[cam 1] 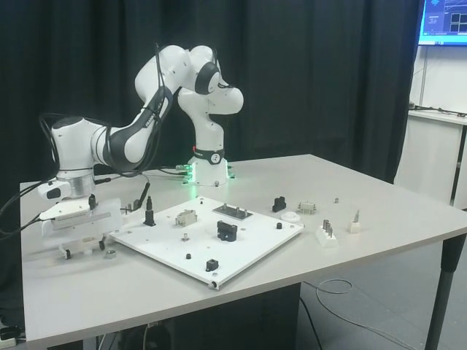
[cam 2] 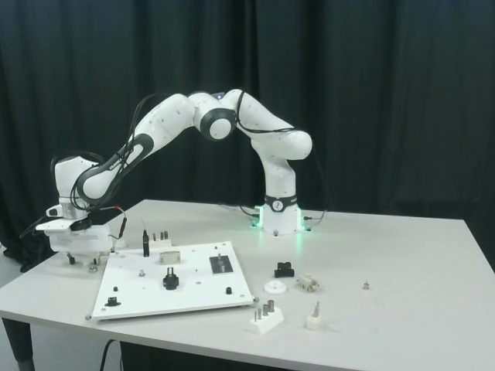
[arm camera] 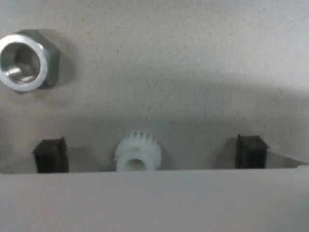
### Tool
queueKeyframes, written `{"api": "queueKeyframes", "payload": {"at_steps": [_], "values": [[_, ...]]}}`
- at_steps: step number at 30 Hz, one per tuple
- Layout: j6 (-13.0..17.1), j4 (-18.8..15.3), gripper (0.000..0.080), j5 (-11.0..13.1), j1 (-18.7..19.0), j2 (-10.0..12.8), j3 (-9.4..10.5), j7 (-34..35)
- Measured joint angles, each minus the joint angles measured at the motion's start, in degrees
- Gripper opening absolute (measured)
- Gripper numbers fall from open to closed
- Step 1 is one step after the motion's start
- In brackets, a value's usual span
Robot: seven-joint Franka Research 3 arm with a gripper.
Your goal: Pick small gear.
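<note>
The small gear (arm camera: pixel 137 152) is white and toothed, and lies flat on the grey table with its hub facing up. My gripper (arm camera: pixel 150 153) is open and down at table level. One black fingertip (arm camera: pixel 50 154) stands on one side of the gear and the other black fingertip (arm camera: pixel 251 151) on the opposite side, neither touching it. The gear sits nearer to the first fingertip. In the room views the gripper (cam 1: pixel 76 251) (cam 2: pixel 81 260) hangs low over the table beside the end of the white board, and the gear is too small to make out there.
A grey metal hex nut (arm camera: pixel 26 60) (cam 1: pixel 111 253) lies on the table close to the gripper. The white board (cam 1: pixel 248 251) (cam 2: pixel 193 297) with black and metal parts lies beside it. A larger white gear (cam 1: pixel 290 216) (cam 2: pixel 274 287) and small fixtures lie beyond the board.
</note>
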Motion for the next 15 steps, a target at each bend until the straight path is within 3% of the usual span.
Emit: {"api": "queueKeyframes", "payload": {"at_steps": [4,5,13,14,15], "values": [[0.3,0.3,0.0799,-0.3,0.0,0.4,0.00,0.0],[0.4,0.3,0.0642,-0.4,0.0,0.4,0.00,0.0],[0.5,0.4,0.0642,-0.6,0.2,0.5,0.00,0.0],[0.5,0.4,0.0298,-0.7,0.2,0.5,0.00,0.0],[0.5,0.4,0.0298,-0.7,0.2,0.5,0.00,0.0]]}}
